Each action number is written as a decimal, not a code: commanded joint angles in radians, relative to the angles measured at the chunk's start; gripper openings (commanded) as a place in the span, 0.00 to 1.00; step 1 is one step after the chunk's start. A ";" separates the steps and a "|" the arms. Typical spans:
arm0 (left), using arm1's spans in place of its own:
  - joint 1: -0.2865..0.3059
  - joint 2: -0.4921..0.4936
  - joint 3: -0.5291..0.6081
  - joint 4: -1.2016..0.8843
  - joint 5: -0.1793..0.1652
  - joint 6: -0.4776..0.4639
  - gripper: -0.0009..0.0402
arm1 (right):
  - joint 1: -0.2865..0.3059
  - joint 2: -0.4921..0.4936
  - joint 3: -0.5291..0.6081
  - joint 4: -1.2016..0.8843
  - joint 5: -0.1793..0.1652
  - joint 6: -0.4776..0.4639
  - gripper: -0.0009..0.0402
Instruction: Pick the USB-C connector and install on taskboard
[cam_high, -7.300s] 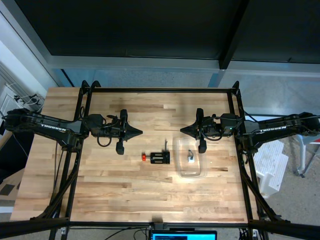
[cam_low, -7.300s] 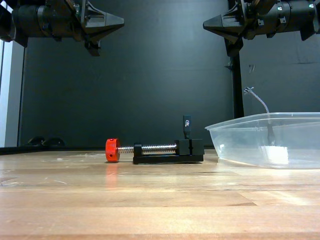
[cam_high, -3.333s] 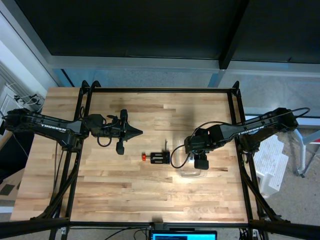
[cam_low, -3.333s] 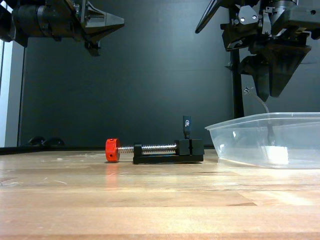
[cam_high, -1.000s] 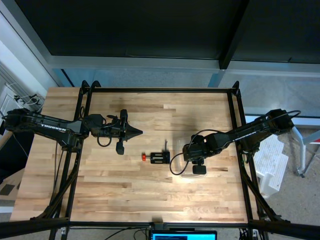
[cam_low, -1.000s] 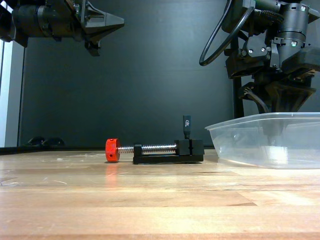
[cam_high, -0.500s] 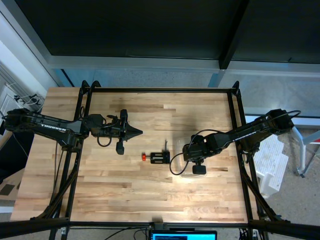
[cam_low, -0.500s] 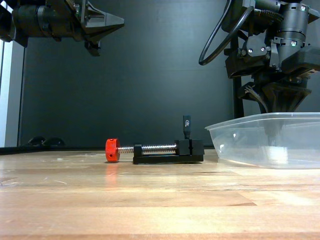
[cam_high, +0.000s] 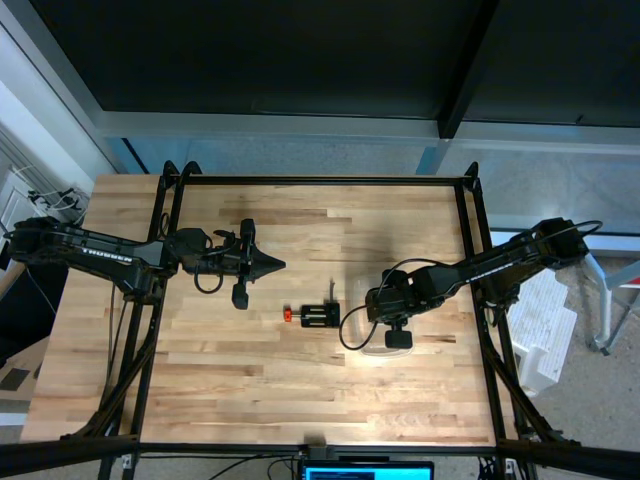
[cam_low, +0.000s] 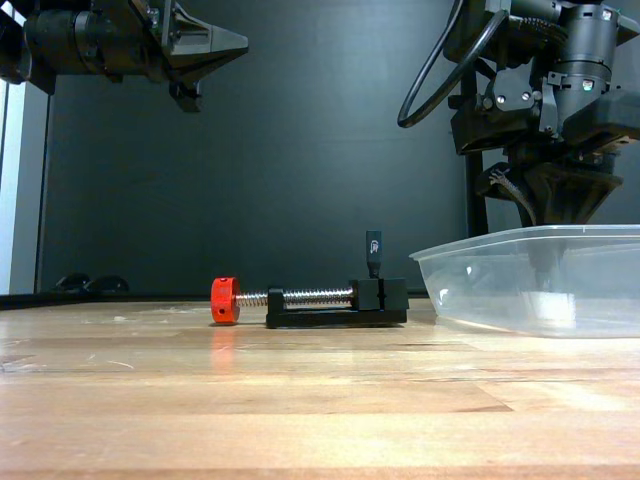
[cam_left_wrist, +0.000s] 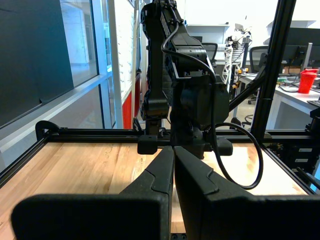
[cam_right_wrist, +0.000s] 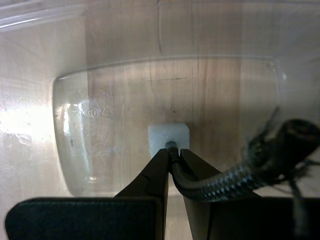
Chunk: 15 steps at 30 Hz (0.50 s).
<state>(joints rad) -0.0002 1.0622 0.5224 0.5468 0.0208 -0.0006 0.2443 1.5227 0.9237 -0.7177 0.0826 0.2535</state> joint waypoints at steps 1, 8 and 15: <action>0.000 0.000 0.000 0.000 0.000 0.000 0.02 | 0.000 -0.018 0.001 -0.004 0.003 0.000 0.02; 0.000 0.000 0.000 0.000 0.000 0.000 0.02 | 0.000 -0.065 0.017 -0.043 0.004 0.000 0.02; 0.000 0.000 0.000 0.000 0.000 0.000 0.02 | 0.000 -0.125 0.073 -0.119 0.005 0.000 0.02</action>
